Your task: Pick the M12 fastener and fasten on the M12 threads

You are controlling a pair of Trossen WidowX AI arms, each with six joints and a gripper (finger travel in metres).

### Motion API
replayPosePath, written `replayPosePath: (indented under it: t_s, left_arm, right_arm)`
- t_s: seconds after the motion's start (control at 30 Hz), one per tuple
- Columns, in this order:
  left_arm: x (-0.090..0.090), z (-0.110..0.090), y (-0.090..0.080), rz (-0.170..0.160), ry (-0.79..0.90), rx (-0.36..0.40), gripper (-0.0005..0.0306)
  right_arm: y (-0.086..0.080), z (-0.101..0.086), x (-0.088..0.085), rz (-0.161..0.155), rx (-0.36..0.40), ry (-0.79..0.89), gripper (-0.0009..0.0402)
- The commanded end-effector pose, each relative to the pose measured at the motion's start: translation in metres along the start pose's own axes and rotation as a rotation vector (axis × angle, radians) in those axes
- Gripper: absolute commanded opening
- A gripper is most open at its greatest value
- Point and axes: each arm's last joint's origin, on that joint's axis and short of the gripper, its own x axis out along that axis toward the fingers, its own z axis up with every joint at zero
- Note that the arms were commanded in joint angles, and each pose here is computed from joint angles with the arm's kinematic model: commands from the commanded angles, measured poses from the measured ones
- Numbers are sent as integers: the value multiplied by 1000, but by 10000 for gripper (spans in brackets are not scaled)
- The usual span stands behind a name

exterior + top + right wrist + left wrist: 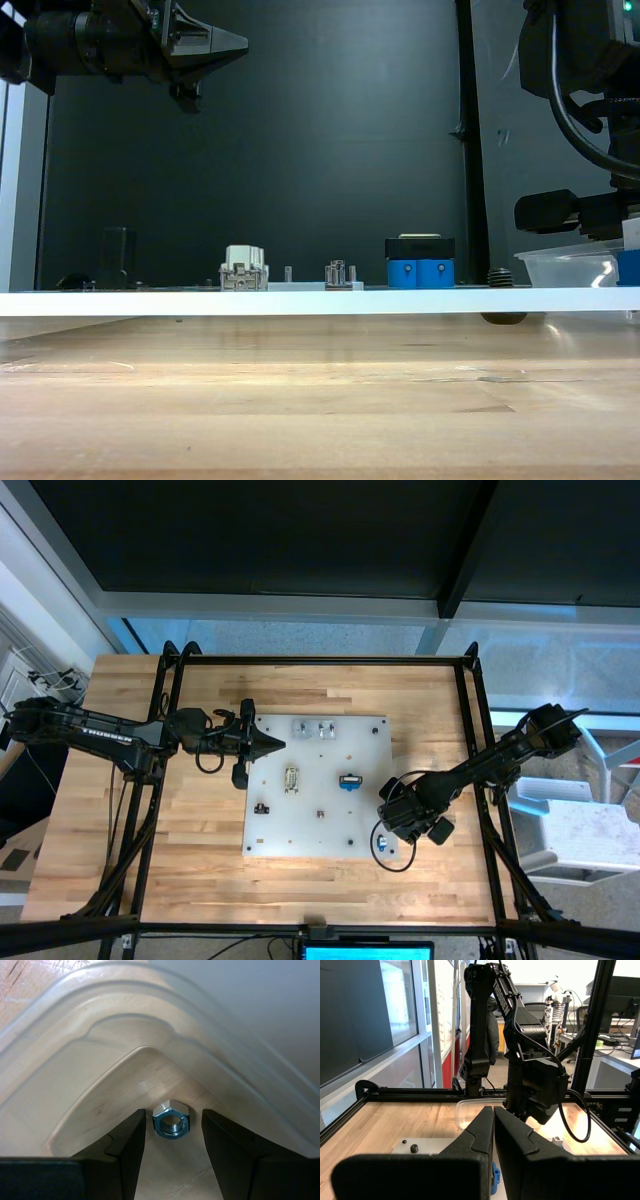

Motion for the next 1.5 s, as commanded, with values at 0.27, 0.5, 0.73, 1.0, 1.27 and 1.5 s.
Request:
replayPosePath:
  t_s: [0.27, 0.5, 0.73, 1.0, 1.27, 1.5]
  left_arm:
    - [0, 0, 0, 0, 0, 0, 0]
    - [0, 0, 0, 0, 0, 0, 0]
    - [0, 0, 0, 0, 0, 0, 0]
    - [0, 0, 0, 0, 0, 0, 0]
    - [0, 0, 0, 0, 0, 0, 0]
    - [0, 0, 0, 0, 0, 0, 0]
  right_arm:
    - [0, 1, 0, -3, 0, -7, 88]
    - [-1, 0, 0, -3, 1, -7, 45]
    - [-1, 2, -6, -6, 2, -11, 19]
    - [-2, 5, -39, -4, -15, -5, 17]
    - [-6, 17, -81, -16, -276, -23, 16]
    - [-14, 34, -102, -39, -507, -4, 16]
